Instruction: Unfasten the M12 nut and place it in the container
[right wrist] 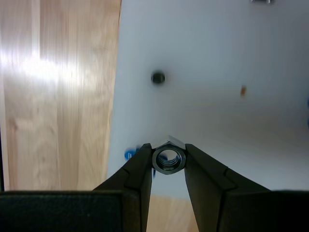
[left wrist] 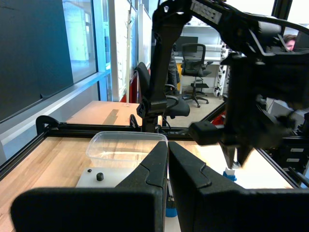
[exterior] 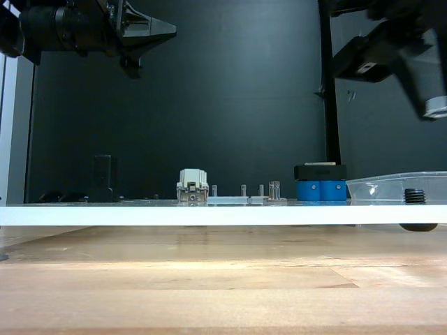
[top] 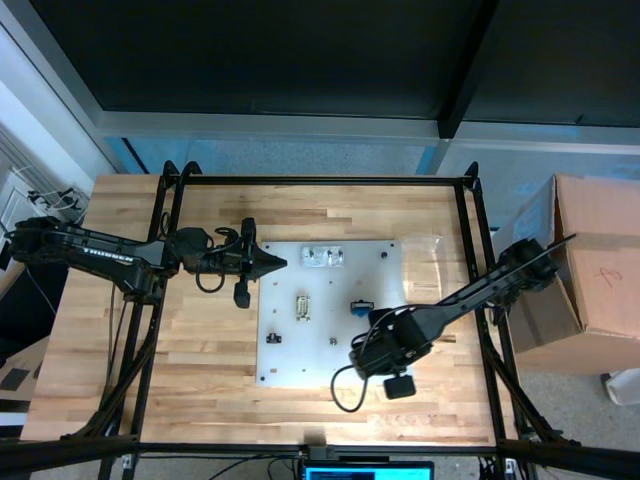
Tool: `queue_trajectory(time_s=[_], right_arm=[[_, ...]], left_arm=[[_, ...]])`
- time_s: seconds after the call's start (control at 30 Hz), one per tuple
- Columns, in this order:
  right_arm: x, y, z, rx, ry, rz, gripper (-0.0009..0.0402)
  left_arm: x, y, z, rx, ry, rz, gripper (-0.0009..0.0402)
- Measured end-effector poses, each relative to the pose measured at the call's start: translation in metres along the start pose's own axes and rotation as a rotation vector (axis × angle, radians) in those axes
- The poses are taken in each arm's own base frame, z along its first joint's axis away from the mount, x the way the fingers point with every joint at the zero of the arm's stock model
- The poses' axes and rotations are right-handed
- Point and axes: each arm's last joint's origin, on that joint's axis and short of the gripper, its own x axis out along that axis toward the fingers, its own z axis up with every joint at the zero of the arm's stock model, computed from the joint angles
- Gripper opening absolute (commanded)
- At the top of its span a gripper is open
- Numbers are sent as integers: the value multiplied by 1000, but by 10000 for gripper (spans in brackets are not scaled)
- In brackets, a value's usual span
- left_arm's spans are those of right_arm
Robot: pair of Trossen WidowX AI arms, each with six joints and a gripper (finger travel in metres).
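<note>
The small silver nut [right wrist: 168, 160] is held between the fingertips of my right gripper [right wrist: 168, 153], lifted clear of its seat. Below it the black stud [right wrist: 158, 77] stands on the white board [right wrist: 217, 96]. In the low view the stud [exterior: 415, 197] shows bare ribs in front of the clear container [exterior: 391, 183]. My right gripper [top: 362, 358] hangs over the board's near right part, pointing down. The container [top: 425, 250] lies at the board's far right; I see nothing in it. My left gripper [top: 270, 263] hovers shut at the board's far left edge, holding nothing.
On the board stand a grey-white connector [exterior: 192, 188], a blue block with a black top [exterior: 320, 183] and small silver posts [exterior: 274, 190]. A black post [top: 384, 253] stands near the far right corner. A cardboard box [top: 590, 260] sits right of the table.
</note>
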Motion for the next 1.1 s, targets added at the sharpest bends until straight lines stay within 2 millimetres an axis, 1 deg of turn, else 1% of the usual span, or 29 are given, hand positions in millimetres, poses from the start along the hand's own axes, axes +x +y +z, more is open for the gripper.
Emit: queue_trajectory(time_s=[0.13,0.37,0.57,0.8,0.97,1.1], right_arm=[[-4,-3,-20,11,8,-2,13],[-1,-7,-56,31,36,-9,14],[0,-19,-89,144,48,-18,13],[6,-36,-124,210,54,-24,13],[14,-42,-137,214,52,-23,14],[20,-48,-140,242,57,-29,14]], left_arm=[[0,0,0,0,0,0,0],[0,0,0,0,0,0,0],[0,0,0,0,0,0,0],[0,0,0,0,0,0,0],[0,0,0,0,0,0,0],[0,0,0,0,1,0,0]])
